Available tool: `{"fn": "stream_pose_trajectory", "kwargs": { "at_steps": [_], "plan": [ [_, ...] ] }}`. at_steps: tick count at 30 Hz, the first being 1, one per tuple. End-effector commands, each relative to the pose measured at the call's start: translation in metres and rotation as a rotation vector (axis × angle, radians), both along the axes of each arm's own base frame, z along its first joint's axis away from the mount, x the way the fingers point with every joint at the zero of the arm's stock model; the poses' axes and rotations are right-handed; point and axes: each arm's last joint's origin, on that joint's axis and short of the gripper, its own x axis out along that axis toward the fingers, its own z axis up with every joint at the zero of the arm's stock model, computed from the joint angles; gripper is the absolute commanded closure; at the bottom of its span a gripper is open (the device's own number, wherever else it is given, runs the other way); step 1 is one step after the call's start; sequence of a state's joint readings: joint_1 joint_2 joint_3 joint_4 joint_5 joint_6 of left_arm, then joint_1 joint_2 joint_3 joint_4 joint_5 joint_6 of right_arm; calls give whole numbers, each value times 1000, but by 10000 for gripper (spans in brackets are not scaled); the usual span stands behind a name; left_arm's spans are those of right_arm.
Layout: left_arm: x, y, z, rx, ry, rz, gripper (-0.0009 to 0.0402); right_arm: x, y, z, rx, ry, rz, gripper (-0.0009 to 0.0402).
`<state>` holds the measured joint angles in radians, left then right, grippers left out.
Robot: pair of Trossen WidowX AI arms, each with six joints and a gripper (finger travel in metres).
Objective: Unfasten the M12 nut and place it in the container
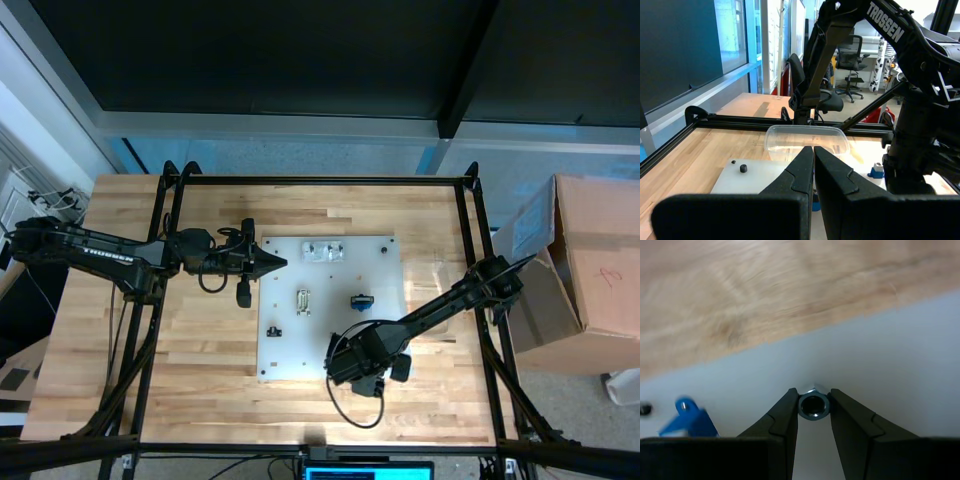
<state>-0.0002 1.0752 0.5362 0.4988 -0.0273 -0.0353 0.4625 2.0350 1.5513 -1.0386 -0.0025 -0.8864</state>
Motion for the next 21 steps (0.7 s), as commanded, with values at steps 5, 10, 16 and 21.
{"fn": "stream_pose_trajectory", "kwargs": {
  "at_steps": [5, 10, 16, 21],
  "plan": [
    [0, 0, 0, 0, 0, 0, 393, 2, 1, 3, 5, -33, 135, 385],
    [0, 0, 0, 0, 0, 0, 393, 4, 3, 3, 10, -55, 176, 367],
    [0, 0, 0, 0, 0, 0, 393, 1, 2, 7, 1, -52, 171, 330],
    [0, 0, 0, 0, 0, 0, 393, -5, -1, 19, 0, -53, 169, 314]
  ]
}}
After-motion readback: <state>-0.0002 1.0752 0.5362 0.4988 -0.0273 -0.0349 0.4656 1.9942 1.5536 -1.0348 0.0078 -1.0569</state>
